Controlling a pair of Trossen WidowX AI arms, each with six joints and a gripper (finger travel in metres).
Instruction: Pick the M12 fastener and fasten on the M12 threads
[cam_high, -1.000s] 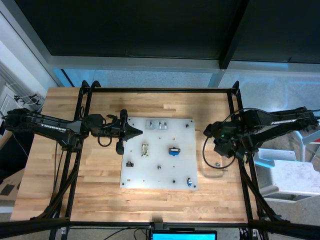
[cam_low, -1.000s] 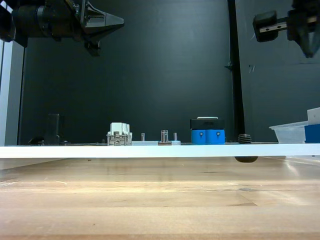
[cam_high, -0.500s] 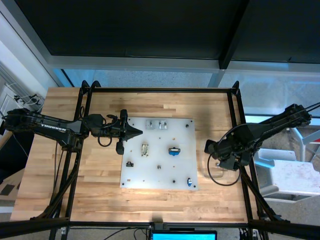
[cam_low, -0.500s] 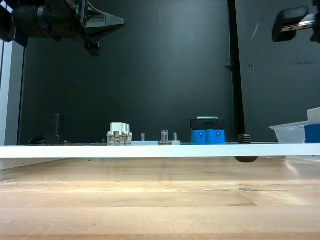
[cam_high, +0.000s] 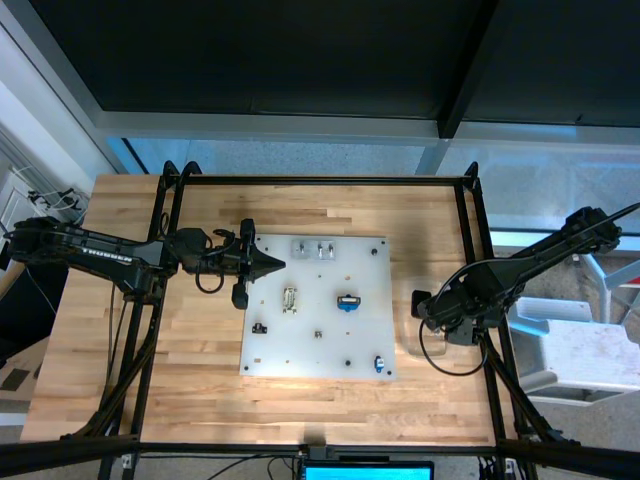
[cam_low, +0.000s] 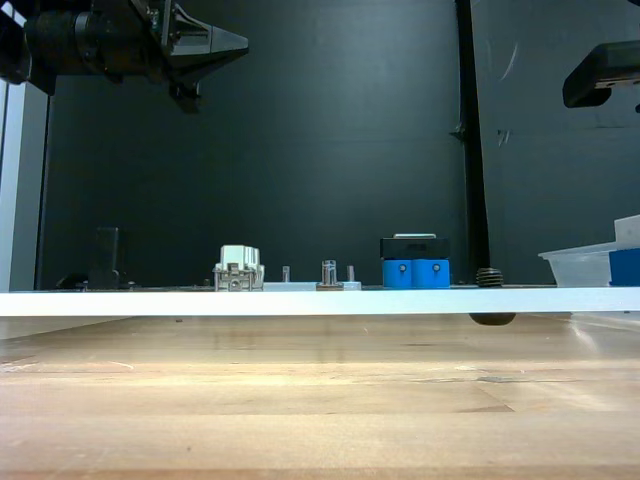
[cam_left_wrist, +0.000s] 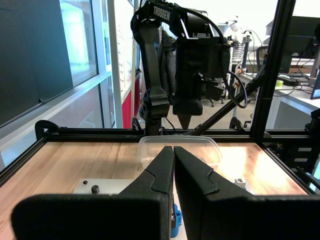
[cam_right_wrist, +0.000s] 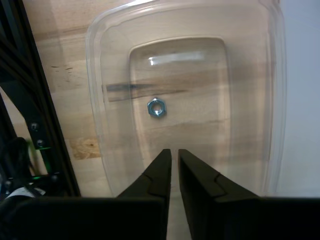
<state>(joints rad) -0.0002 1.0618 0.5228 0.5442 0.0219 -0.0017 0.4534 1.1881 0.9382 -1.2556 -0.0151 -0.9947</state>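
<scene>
The small silver M12 nut (cam_right_wrist: 156, 107) lies flat on the floor of the clear tray (cam_right_wrist: 95, 100), with nothing touching it. My right gripper (cam_right_wrist: 171, 152) hangs above the tray (cam_high: 425, 347) and points down into it, a short way from the nut. A narrow gap shows between its fingers and nothing is in it. The black ribbed stud (cam_low: 487, 277) stands bare on the white board (cam_high: 300, 350) near its near right edge (cam_high: 347, 363). My left gripper (cam_left_wrist: 173, 148) is shut and empty, held high at the board's left edge (cam_high: 272, 264).
The board carries a blue block (cam_high: 347, 302), a white connector (cam_low: 238, 268), a silver post (cam_low: 328, 272) and small fittings at the back. The tray sits on the wooden table right of the board. Black frame bars run around the table.
The right arm has swung in towards the near side, over the tray, and has shifted right in the low view. The left arm has not moved.
</scene>
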